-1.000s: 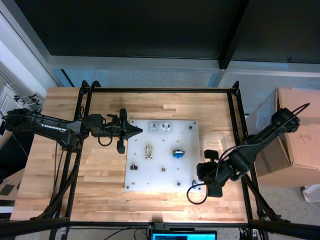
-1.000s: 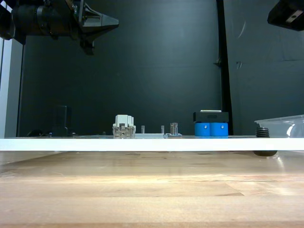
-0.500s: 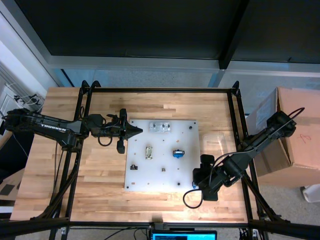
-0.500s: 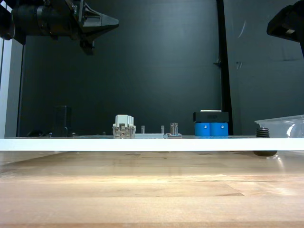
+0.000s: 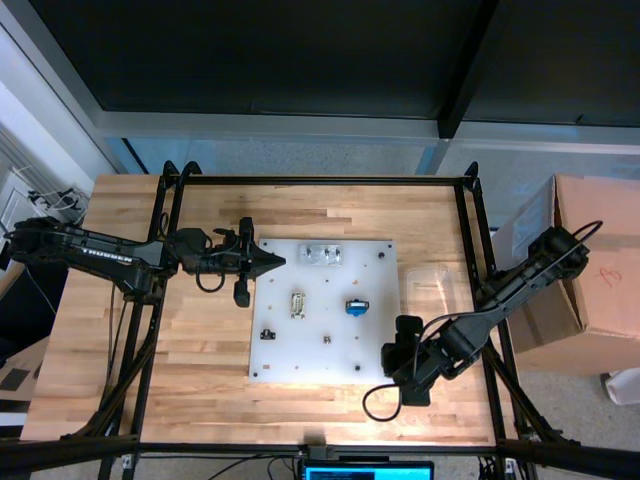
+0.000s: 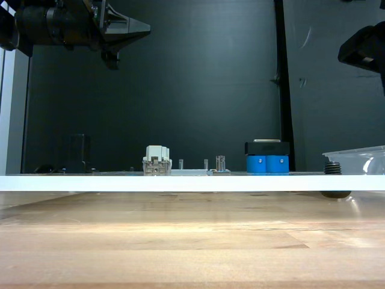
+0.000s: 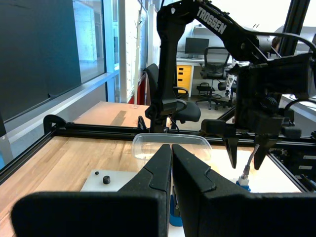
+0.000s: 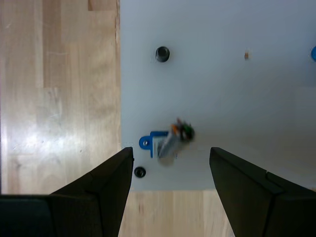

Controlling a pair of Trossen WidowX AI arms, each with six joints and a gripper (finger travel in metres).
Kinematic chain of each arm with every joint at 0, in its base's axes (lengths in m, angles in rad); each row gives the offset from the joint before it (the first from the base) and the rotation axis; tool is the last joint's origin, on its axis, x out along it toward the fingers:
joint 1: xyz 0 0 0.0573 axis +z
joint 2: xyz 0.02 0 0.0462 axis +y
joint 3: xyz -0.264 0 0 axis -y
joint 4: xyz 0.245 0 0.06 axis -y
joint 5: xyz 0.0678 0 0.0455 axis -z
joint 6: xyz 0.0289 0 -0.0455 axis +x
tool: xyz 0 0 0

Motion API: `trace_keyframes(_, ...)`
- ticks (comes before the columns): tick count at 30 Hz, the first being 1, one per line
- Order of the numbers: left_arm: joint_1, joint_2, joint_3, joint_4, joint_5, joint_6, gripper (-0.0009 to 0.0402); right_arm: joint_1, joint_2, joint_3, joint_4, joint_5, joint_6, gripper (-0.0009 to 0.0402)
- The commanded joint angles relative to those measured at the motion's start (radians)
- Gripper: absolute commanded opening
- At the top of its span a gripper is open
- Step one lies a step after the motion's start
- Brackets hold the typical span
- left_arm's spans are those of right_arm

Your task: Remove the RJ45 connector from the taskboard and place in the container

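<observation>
- Above the taskboard's (image 5: 300,352) left edge, the left gripper (image 5: 279,262) hangs high, fingers pressed together and empty, clear of my work.
- Over the near right corner, my right gripper (image 7: 245,155) hovers with fingers wide, lined up above the RJ45 connector (image 8: 171,140) seated in its blue mount (image 8: 146,142).

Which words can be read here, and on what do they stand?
"TROSSEN": on the right arm.
Lettering on the left arm: too blurred.
Mark on the cardboard box: unreadable.
None on the left gripper, over the board's left edge, or the right gripper, over its near right corner.
</observation>
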Motion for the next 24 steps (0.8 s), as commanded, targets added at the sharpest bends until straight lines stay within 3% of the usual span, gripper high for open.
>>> trace_keyframes(1,0.0,0.0,0.0,0.0,0.0,0.0,0.0,0.001,0.013,-0.002,0.013,0.0,-0.006,0.0215)
trace_keyframes(13,0.0,0.0,0.0,0.0,0.0,0.0,0.0,0.002,0.021,-0.064,0.114,0.001,-0.013,0.0209)
trace_keyframes(24,0.0,0.0,0.0,0.0,0.0,0.0,0.0,0.005,0.017,-0.071,0.116,0.002,-0.029,0.0135)
